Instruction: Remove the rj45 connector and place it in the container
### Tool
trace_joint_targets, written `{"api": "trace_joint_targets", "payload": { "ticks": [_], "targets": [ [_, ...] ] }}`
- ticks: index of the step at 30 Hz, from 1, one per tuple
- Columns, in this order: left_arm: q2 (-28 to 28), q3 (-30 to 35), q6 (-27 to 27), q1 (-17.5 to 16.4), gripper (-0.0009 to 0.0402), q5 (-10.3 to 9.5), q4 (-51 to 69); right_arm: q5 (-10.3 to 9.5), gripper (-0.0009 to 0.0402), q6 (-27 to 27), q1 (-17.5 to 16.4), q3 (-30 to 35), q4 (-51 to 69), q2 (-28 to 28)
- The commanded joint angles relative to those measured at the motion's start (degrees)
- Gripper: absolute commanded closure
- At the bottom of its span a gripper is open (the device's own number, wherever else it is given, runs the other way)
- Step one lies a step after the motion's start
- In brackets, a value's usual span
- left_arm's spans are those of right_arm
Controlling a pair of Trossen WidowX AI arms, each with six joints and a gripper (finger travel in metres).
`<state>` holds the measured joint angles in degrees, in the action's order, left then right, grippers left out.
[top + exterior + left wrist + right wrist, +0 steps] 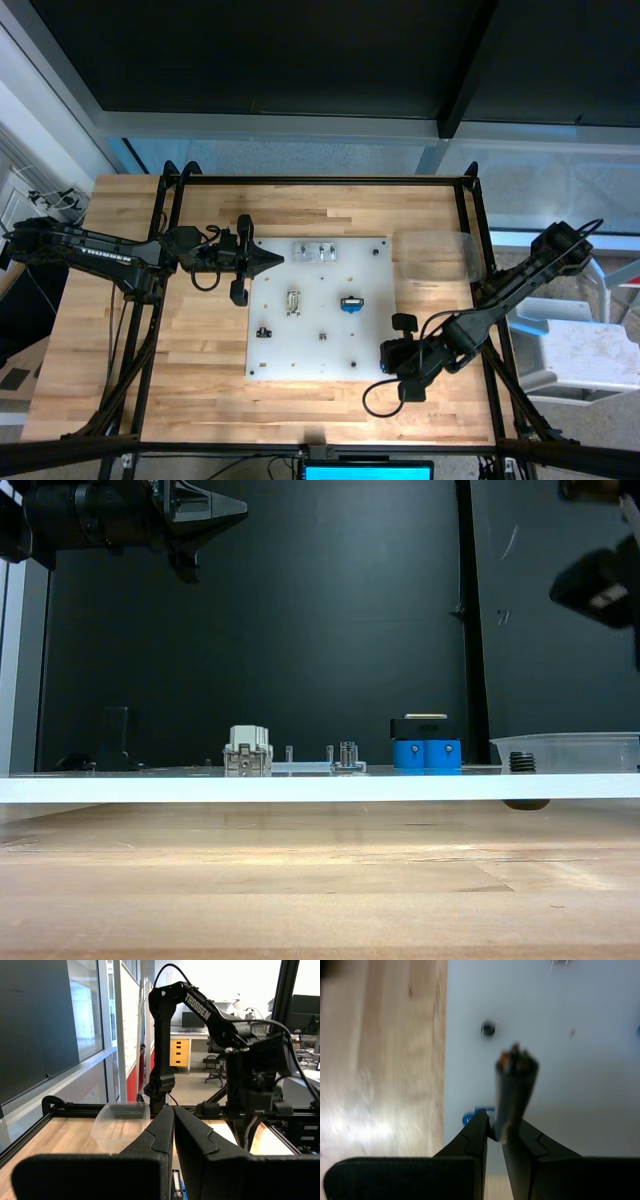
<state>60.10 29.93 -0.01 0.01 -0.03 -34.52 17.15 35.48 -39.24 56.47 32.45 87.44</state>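
Observation:
My right gripper (393, 357) hovers over the near right corner of the white board (300, 350). In the right wrist view this gripper (500, 1132) is shut on the rj45 connector (515, 1085), a short grey cable stub with coloured wire ends pointing away from the fingers. The container (435, 255), a clear plastic tub, stands on the wood just right of the board's far right corner; it also shows as the container (575, 750) in the low view and the container (122, 1122) in the left wrist view. My left gripper (275, 258) is shut, holds nothing, and hangs high beside the board's far left edge.
A blue block (350, 304), a grey socket (293, 302) and small metal fittings (318, 250) sit on the board. A black screw (488, 1028) lies below the held stub. Black frame rails (320, 181) border the table.

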Motion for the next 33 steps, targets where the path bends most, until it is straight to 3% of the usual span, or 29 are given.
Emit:
{"api": "trace_joint_targets", "payload": {
  "ticks": [1, 12, 23, 28, 33],
  "targets": [
    [0.0, 0.0, 0.0, 0.0, 0.0393, 0.0, 0.0, -0.74, 0.0393, 0.0, 0.0, -0.1, 0.4, -0.5],
    [0.0, 0.0, 0.0, 0.0, 0.0393, 0.0, 0.0, -0.83, 0.0393, -1.6, 0.5, -0.1, 1.4, -6.1],
    [0.0, 0.0, 0.0, 0.0, 0.0393, 0.0, 0.0, -0.87, 0.0393, -5.1, 4.0, 4.5, 11.1, -11.6],
    [0.0, 0.0, 0.0, 0.0, 0.0393, 0.0, 0.0, -2.25, 0.0393, -6.6, 5.8, 4.5, 11.8, -12.2],
    [0.0, 0.0, 0.0, 0.0, 0.0393, 0.0, 0.0, -2.29, 0.0393, -7.9, 9.3, 4.1, 14.5, -13.3]
  ]
}}
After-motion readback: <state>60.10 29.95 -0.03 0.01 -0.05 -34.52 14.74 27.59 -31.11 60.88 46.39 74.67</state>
